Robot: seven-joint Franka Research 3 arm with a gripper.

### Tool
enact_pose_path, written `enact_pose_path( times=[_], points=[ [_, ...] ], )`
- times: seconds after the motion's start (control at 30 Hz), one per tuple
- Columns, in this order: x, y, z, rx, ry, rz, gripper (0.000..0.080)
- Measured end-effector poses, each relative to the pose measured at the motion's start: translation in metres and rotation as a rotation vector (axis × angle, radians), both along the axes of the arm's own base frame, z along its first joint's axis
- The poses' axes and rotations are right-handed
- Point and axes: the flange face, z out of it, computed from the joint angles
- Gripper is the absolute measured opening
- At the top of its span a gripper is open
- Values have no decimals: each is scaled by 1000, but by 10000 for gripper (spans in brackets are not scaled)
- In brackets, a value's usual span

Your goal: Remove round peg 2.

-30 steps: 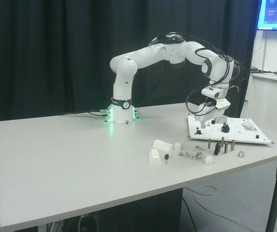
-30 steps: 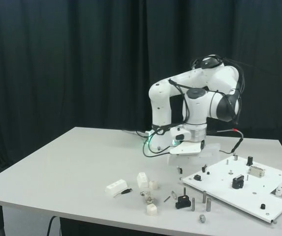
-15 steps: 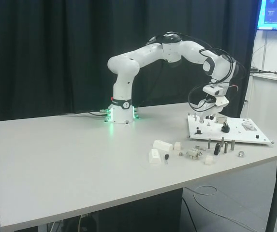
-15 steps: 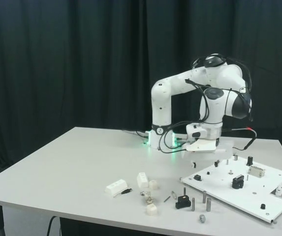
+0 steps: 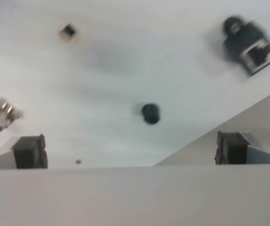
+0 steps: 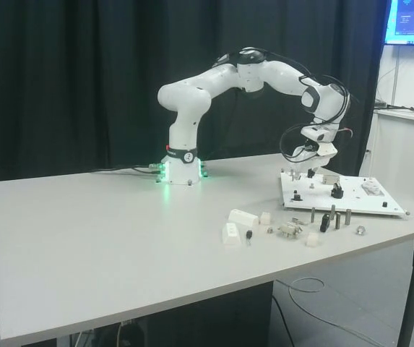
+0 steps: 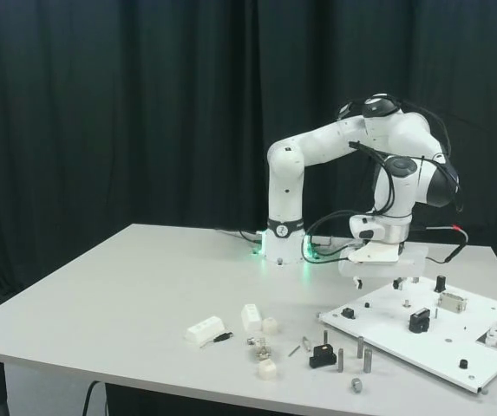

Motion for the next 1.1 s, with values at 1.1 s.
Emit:
enact_pose_path(
  times=[1.1],
  points=[
    [-67,26,-30,-9,43,-51,800]
  ],
)
